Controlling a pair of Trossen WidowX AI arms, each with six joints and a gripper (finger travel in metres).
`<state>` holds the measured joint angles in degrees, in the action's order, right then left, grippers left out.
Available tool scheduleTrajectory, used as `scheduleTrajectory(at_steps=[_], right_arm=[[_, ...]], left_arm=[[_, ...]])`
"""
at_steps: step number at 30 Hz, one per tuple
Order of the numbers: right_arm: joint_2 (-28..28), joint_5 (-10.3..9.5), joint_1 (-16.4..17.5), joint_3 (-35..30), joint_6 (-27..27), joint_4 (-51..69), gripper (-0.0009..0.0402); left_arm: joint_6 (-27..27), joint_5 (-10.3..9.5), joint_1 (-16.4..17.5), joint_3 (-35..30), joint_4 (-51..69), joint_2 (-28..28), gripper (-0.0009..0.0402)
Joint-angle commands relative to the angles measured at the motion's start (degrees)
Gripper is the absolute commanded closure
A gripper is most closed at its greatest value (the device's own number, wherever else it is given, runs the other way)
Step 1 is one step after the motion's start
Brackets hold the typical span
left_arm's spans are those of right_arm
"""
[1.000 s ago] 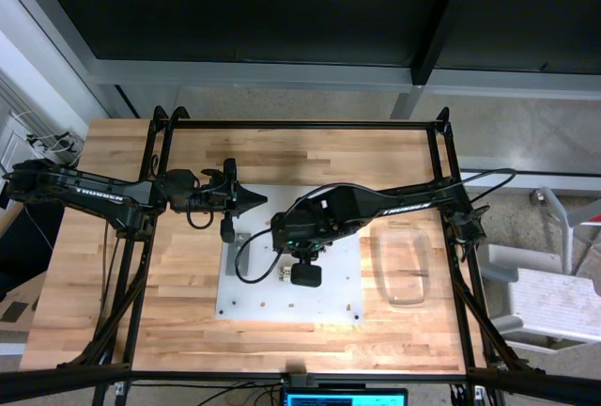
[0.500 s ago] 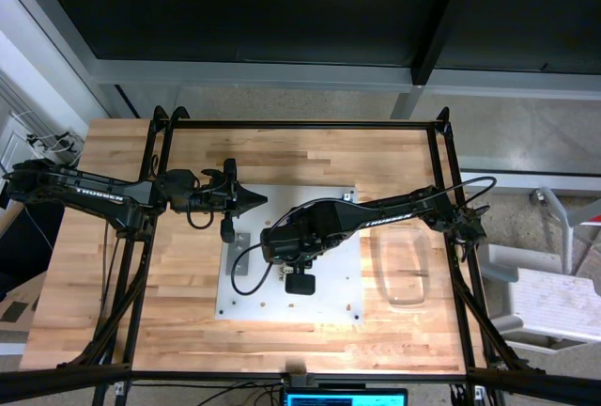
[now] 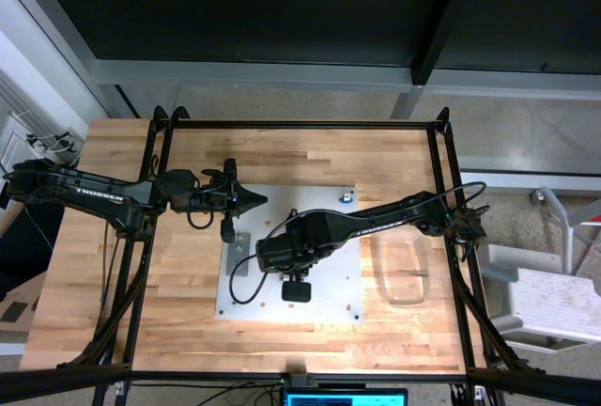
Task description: Remove the HAN10-E connector and place it in the container
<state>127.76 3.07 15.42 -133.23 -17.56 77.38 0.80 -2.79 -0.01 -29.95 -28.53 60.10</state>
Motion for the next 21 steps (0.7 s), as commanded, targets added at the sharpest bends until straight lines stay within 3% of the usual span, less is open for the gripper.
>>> scheduleTrajectory(at_steps=[1, 13, 21], right_arm=[[0.3, -0.22, -0.1, 0.0, 0.0, -0.1, 0.0351], [0.3, -0.31, 0.0, 2.5, -0.3, -1.6, 0.0179], [0.3, -0.13, 0.0, 5.4, -0.2, -4.0, 0.0111]], left_arm=[[0.0, 0.02, 0.0, 0.0, 0.0, 0.0, 0.0393], [0.0, 0.02, 0.0, 0.0, 0.0, 0.0, 0.0393], [0.0, 0.02, 0.0, 0.0, 0.0, 0.0, 0.0393]])
